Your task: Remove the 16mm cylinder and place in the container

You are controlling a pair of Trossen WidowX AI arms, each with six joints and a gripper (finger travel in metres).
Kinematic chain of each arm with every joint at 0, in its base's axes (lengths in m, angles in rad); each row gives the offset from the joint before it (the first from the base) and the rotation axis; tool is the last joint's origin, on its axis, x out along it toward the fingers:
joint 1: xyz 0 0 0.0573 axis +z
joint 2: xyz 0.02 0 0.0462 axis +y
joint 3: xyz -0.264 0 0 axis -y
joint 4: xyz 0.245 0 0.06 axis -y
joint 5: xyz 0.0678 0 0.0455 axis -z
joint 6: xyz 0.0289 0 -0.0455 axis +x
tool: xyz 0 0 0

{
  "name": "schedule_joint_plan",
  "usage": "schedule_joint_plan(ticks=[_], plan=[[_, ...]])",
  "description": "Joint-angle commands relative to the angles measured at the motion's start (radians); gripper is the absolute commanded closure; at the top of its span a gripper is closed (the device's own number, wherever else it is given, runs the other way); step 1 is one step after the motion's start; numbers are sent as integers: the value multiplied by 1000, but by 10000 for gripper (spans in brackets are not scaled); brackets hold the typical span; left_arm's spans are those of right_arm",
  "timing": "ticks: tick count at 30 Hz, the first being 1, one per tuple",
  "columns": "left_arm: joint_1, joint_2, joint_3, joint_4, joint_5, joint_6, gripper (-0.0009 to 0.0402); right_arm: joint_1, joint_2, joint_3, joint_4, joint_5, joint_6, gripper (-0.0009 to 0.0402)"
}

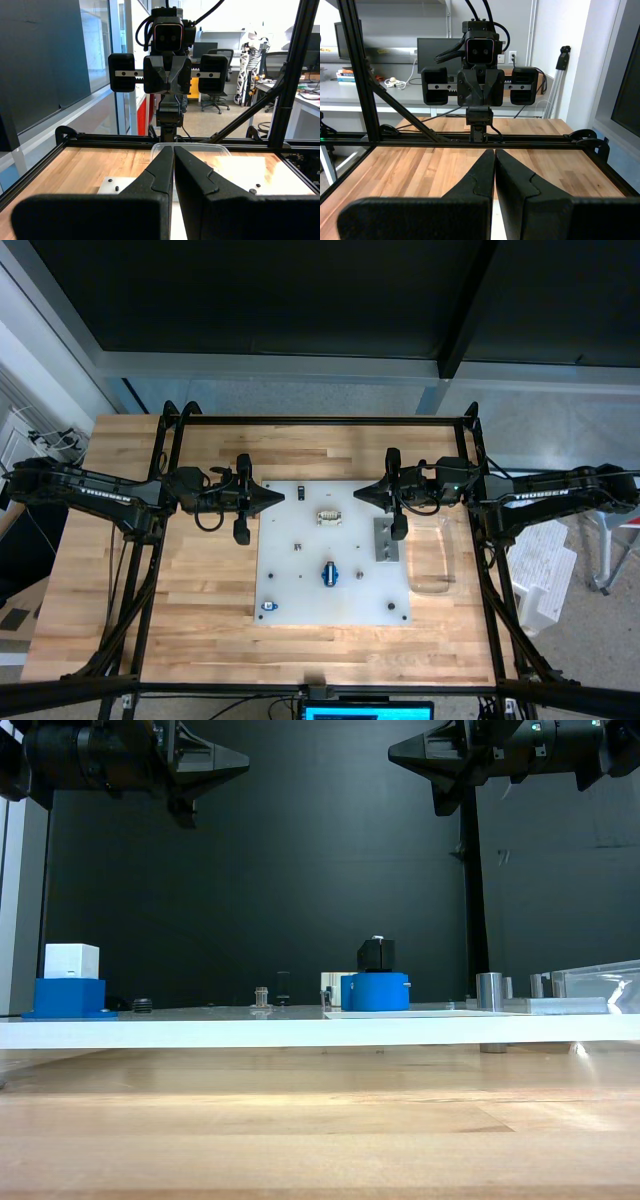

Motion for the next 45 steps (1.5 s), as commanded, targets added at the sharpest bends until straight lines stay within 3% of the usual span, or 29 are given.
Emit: schedule_joint_plan(ticks=[1,14,18,25,36,40,45], plan=[[0,0,0,1,0,0,393,0,0,0,0,-1,5,393],[0,0,0,1,0,0,393,17,1,12,-26,1,50,393],[0,0,0,1,0,0,393,20,10,76,-197,19,53,393],[0,0,0,1,0,0,393,42,67,188,-492,19,54,393],[0,0,0,0,0,0,393,115,190,314,-783,29,80,393],[0,0,0,1,0,0,393,158,253,385,-923,85,79,393],[0,0,0,0,0,0,393,202,343,476,-1087,98,92,393]])
